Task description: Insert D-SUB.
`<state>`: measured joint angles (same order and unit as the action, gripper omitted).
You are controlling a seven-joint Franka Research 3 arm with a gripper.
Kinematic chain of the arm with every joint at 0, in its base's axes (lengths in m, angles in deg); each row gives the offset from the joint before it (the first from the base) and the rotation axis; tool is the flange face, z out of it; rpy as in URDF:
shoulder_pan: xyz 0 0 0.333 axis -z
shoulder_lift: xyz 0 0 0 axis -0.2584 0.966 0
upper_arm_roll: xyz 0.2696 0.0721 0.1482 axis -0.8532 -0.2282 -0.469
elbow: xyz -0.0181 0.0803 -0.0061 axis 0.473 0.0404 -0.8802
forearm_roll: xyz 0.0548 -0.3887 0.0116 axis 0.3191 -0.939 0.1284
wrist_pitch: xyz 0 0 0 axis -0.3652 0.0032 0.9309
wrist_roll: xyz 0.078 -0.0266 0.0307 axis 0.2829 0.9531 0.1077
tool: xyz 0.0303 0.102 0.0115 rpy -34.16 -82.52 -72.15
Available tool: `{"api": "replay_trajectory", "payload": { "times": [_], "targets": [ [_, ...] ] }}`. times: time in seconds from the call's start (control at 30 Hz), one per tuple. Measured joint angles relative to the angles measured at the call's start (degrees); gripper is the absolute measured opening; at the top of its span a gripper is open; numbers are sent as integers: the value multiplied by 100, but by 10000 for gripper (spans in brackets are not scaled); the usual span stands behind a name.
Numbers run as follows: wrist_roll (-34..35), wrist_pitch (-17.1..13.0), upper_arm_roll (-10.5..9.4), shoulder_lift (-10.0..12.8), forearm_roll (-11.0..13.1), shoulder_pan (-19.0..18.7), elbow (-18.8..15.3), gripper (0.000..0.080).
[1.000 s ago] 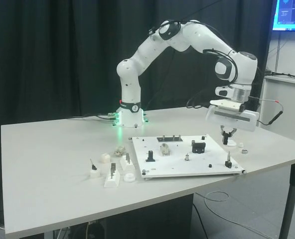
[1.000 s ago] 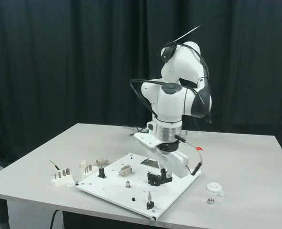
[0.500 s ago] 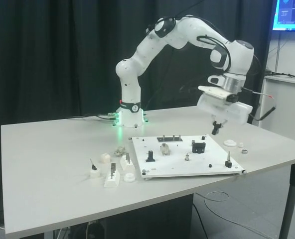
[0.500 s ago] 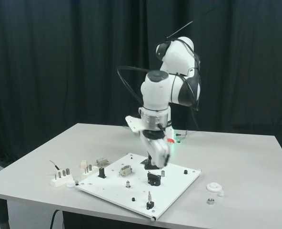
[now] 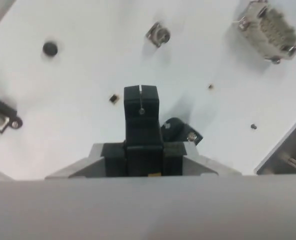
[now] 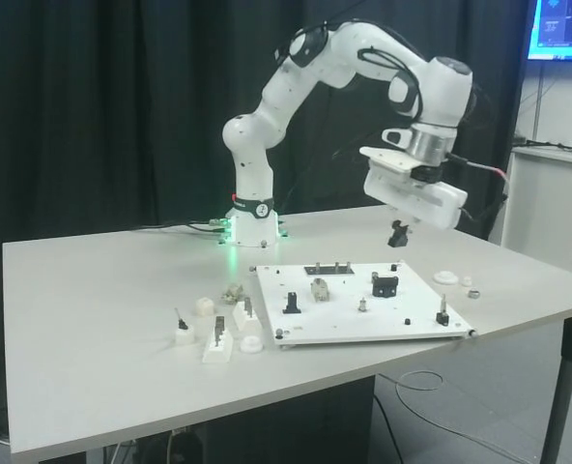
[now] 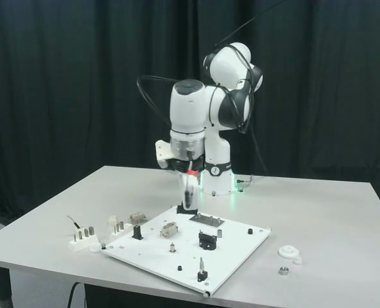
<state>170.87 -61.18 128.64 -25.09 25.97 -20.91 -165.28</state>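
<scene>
The white Franka arm (image 6: 296,87) reaches from its base at the far side of the grey table (image 6: 93,309) and holds its gripper (image 6: 397,235) in the air above the far edge of the white assembly board (image 6: 363,319), clear of everything on it. In the wrist view the two black fingers (image 5: 141,117) sit pressed together with only a hairline seam between them, and nothing is held there.

The D-SUB connector (image 5: 267,31) lies on the white board, a grey metal shell with rows of pins and a screw at each end; in the first room view it stands at the middle of the board (image 6: 319,288), left of a black bracket (image 6: 385,284) and right of a smaller black block (image 6: 292,303). A small round metal fitting (image 5: 158,35) stands just beside the connector on the board.

Off the board to the left, several white holders with small parts (image 6: 218,338) rest on the table. To the right, near the table edge, lie a white gear (image 7: 287,251) and a small metal nut (image 7: 284,270).
</scene>
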Motion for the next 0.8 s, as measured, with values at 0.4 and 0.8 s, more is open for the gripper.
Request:
{"api": "replay_trajectory", "payload": {
  "times": [0.4, 0.8],
  "targets": [
    [400, 145, -41, -159, -2, 345, 0, 149],
    [884, 177, -317, -265, 7, 657, -2, 149]
  ]
}}
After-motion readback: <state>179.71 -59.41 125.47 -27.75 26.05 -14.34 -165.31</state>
